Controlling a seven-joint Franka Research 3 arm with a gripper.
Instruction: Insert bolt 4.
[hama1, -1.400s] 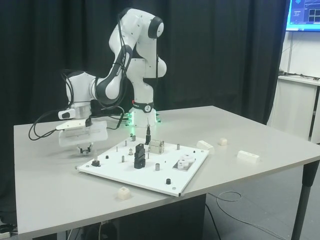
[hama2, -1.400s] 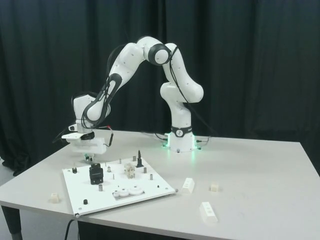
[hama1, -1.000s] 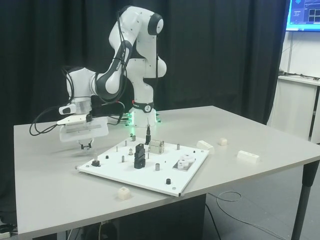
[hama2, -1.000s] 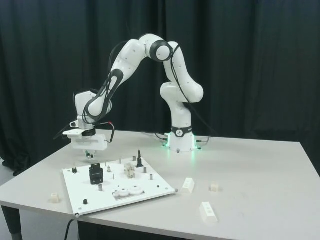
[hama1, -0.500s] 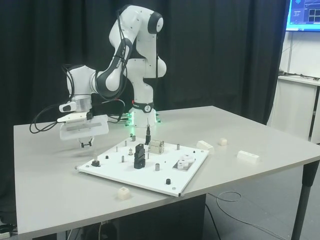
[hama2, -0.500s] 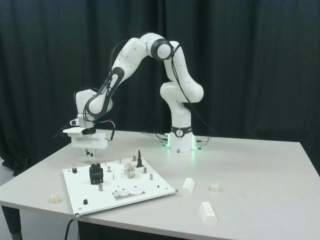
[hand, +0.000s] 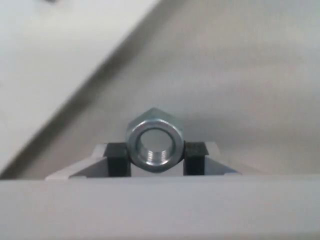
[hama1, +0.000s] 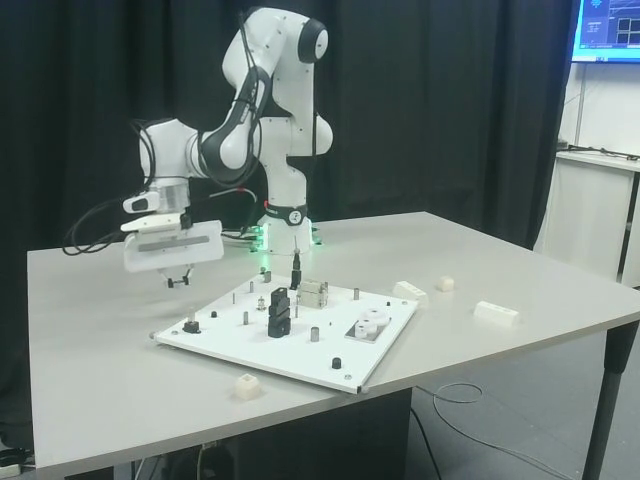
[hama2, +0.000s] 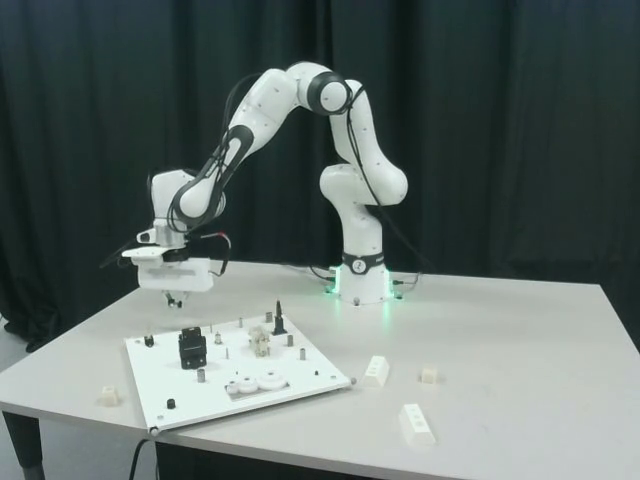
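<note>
Right now my gripper (hand: 154, 159) is clamped on a small metal piece (hand: 154, 140): the wrist view shows a six-sided head with a round threaded-looking hole, pinched between my two black fingertips (hand: 118, 159), one on each side. It looks more like a nut than a bolt from this angle, though I may only be seeing one end of it. I take it to be the part the task means.

From the room views, my gripper (hama1: 175, 279) hangs in the air above the grey table (hama1: 90, 340), just off the near corner of the white board (hama1: 300, 355) where the pegs and black blocks stand. It touches nothing below.

So I judge the pick-up is done and I am in the carry step, with the insertion itself not yet begun. Which hole on the board belongs to this part I cannot tell; the holes and posts are too small to make out.

Next I would need to travel over the board, line the piece up squarely above its seat, and come down gently, keeping the grip firm so it does not tilt between the pads.
</note>
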